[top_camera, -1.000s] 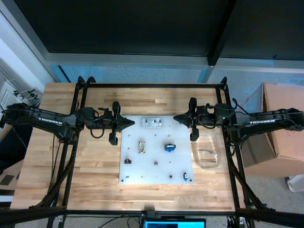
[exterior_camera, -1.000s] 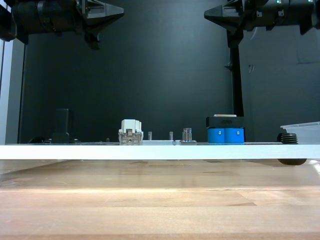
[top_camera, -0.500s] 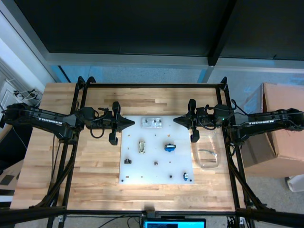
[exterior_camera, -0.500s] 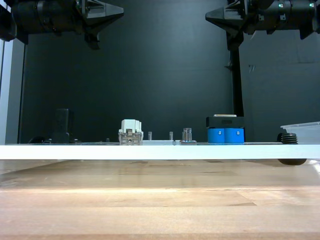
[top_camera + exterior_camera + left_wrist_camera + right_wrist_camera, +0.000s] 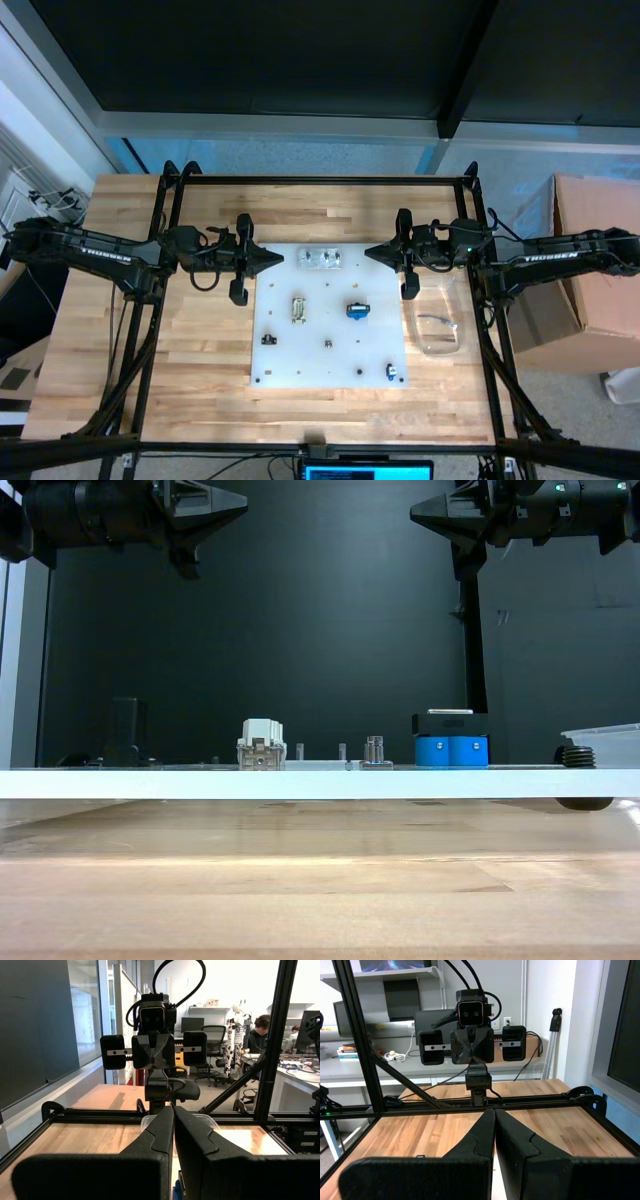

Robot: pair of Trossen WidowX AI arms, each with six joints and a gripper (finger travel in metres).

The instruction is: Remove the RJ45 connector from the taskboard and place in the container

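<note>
The white rectangular task board [image 5: 330,345] is laid at the middle of the light wooden table [image 5: 180,350]. A clear plastic container [image 5: 409,318] is set on the table just beside the board's right edge. A small, thin, pale grey piece, taken to be the RJ45 connector [image 5: 436,321], is seen lying free on the floor of that container, clear of the board and of both arms; its finer shape cannot be told.

The left gripper [image 5: 275,258] is held high above the board's left edge, pointed inward towards the right arm. Its black fingers [image 5: 162,1125] are pressed together along their length, and nothing is gripped between them. The right gripper [image 5: 372,252] is held at a like height over the board's far right corner, pointed inward towards the left arm. Its fingers [image 5: 485,1127] are likewise closed against each other, with nothing between them. In the low view both grippers are shown well above everything on the board.

On the board, a grey-white connector block [image 5: 261,745], a small metal stud [image 5: 375,750] and a blue block with a black top [image 5: 450,748] are seen standing upright.
</note>
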